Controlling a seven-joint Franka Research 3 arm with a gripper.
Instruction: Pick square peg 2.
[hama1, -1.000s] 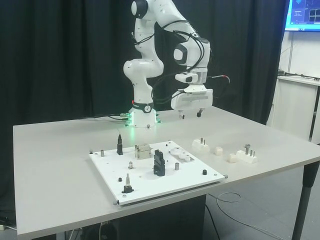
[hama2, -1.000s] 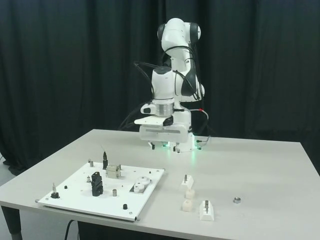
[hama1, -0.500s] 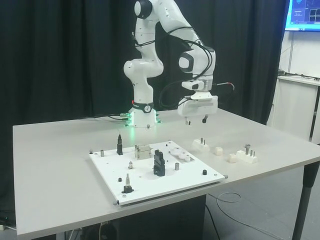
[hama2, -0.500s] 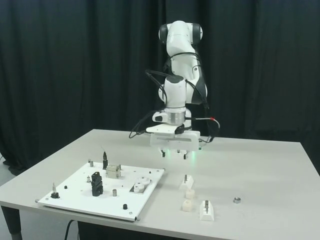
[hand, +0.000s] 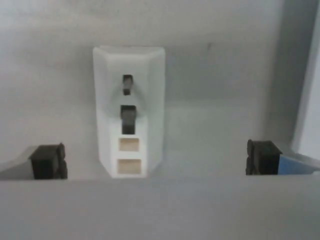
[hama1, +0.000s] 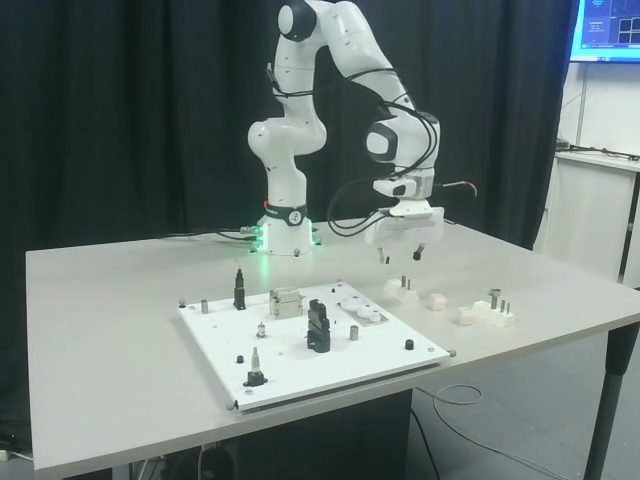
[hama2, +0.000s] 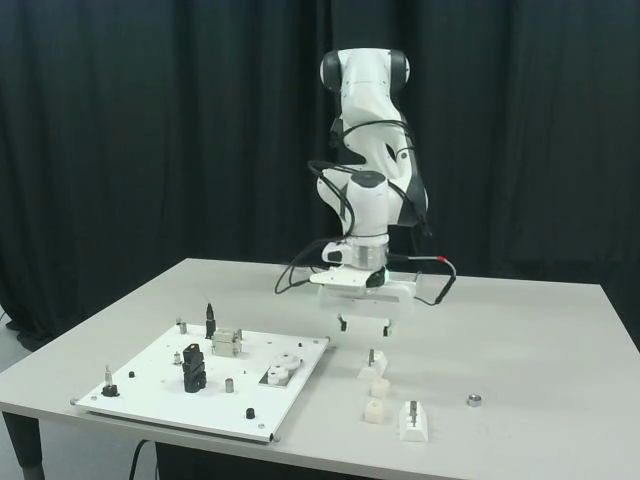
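Overhead now: the end effector (hama2: 364, 325) hangs in the air above the worktop (hama2: 520, 330), off the far side of the white assembly board (hama2: 150, 385) and over the row of small white holders. Its two black fingers (hand: 48, 161) stand wide apart in the wrist view, with nothing between them.

Directly beneath, in that same view, lies a white peg holder (hand: 129, 112). It carries two dark upright pegs in a line, a slimmer one (hand: 127, 84) and a thicker square peg (hand: 128, 119), followed by two vacant square sockets (hand: 129, 155). Which of the pegs counts as square peg 2 is not marked; I take the thicker one as the likelier, but that is a guess.

Key relation: the peg sits below the end effector and nearer one finger than the other, so off the midline between them. The peg's long axis is vertical; the holder's long axis runs crosswise to the line joining the fingers. Judgement: a small sideways correction to centre the peg, then a straight descent, fingers closing across the peg's flat sides.
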